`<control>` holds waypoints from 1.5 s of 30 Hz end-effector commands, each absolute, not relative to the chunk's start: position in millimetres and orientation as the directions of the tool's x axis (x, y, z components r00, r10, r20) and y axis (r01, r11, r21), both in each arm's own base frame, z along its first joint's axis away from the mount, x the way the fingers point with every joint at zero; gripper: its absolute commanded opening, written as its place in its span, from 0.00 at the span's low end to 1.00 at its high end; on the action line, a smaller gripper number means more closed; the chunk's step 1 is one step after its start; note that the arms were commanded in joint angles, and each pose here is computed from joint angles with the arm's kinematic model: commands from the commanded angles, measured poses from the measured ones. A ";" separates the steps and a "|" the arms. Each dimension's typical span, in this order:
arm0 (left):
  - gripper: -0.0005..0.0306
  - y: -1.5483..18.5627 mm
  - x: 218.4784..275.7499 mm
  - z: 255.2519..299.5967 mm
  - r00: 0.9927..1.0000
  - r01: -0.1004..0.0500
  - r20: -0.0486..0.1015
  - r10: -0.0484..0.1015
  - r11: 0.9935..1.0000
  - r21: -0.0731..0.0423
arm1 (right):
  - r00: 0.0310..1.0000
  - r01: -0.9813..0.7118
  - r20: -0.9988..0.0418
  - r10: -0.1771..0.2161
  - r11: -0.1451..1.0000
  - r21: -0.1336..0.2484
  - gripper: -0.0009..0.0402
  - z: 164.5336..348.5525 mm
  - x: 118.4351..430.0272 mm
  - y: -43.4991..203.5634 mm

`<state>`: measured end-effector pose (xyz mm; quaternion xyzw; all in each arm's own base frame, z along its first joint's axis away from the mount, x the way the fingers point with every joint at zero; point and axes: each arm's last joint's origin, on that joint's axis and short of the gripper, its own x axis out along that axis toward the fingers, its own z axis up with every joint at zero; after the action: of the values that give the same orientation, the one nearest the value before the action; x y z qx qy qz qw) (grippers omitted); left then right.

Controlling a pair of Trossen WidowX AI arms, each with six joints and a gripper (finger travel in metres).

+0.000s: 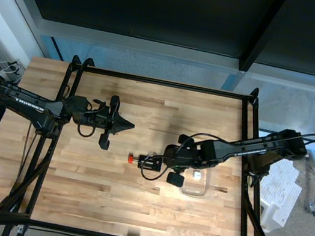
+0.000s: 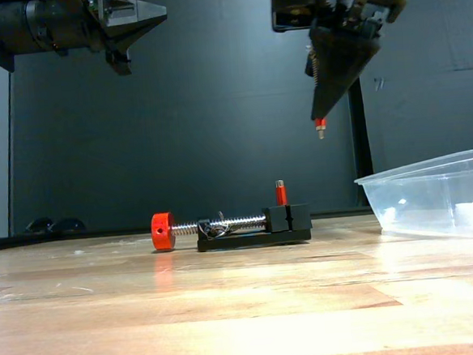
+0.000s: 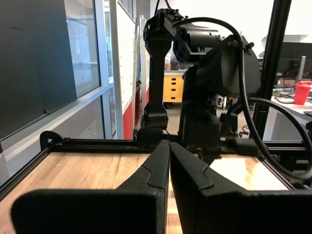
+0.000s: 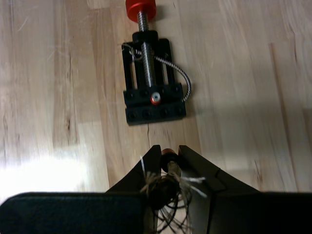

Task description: Pick the RCA connector and install on taskboard

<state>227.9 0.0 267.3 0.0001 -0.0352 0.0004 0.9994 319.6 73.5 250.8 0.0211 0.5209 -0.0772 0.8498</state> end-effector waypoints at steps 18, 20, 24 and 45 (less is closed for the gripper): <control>0.02 0.0 227.9 267.2 0.998 0.000 0.070 0.000 1.000 0.000 | 0.423 0.146 -0.898 -0.123 0.987 -0.066 0.02 225.3 365.0 74.3; 0.02 0.1 227.9 267.3 0.998 -0.001 0.070 0.001 1.000 0.000 | 0.420 0.146 -0.899 -0.124 0.987 -0.068 0.02 222.4 366.6 74.6; 0.02 0.0 227.9 267.3 0.998 0.000 0.070 0.000 1.000 0.000 | 0.420 0.147 -0.898 -0.127 0.987 -0.070 0.02 221.3 367.3 74.3; 0.02 0.0 227.9 267.3 0.998 0.000 0.070 0.000 1.000 0.000 | 0.411 0.147 -0.903 -0.123 0.987 -0.067 0.02 214.5 370.0 74.2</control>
<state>227.9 0.0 267.3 0.0001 -0.0352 0.0004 0.9994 370.8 74.0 215.5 0.0113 0.5325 -0.0815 0.8424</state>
